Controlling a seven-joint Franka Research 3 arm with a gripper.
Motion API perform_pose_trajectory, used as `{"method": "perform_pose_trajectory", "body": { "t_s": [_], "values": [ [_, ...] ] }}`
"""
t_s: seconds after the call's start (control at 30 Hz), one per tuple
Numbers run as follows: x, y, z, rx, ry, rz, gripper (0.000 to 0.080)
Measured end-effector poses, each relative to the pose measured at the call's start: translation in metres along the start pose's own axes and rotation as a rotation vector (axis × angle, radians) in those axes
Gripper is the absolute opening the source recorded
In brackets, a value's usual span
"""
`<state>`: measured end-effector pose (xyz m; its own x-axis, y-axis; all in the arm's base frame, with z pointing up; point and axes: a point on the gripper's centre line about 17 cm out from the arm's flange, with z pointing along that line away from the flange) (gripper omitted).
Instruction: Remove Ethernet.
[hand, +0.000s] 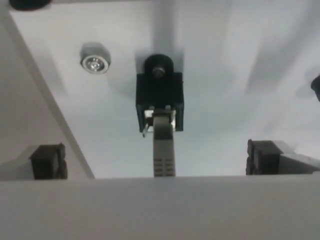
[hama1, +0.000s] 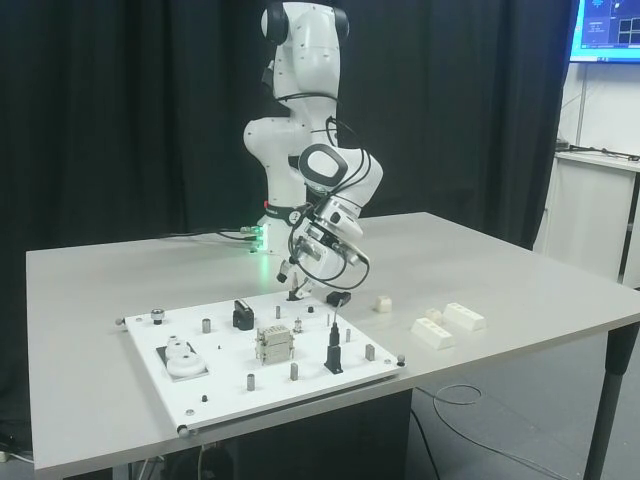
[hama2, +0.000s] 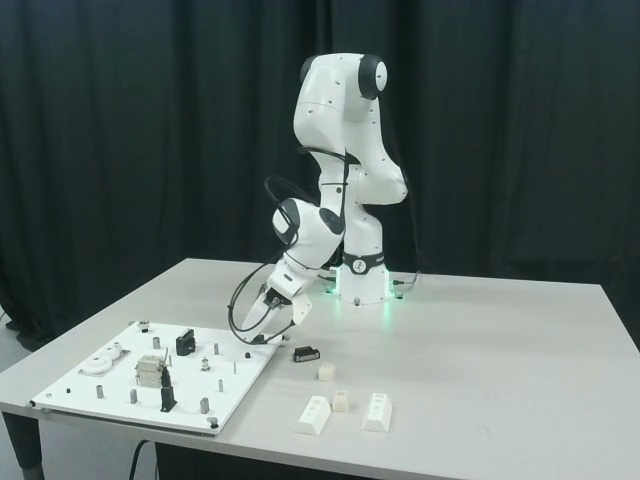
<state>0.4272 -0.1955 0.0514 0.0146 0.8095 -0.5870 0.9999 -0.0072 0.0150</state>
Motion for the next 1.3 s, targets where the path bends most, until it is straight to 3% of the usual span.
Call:
{"method": "perform_pose_trajectory", "body": {
  "t_s": [0.9,1.3],
  "values": [
    [0.010,-0.005,0.001,0.005,0.006,-0.017,0.0800],
    [0.009,-0.002,-0.002,-0.004,0.001,0.033,0.0800]
  ]
}}
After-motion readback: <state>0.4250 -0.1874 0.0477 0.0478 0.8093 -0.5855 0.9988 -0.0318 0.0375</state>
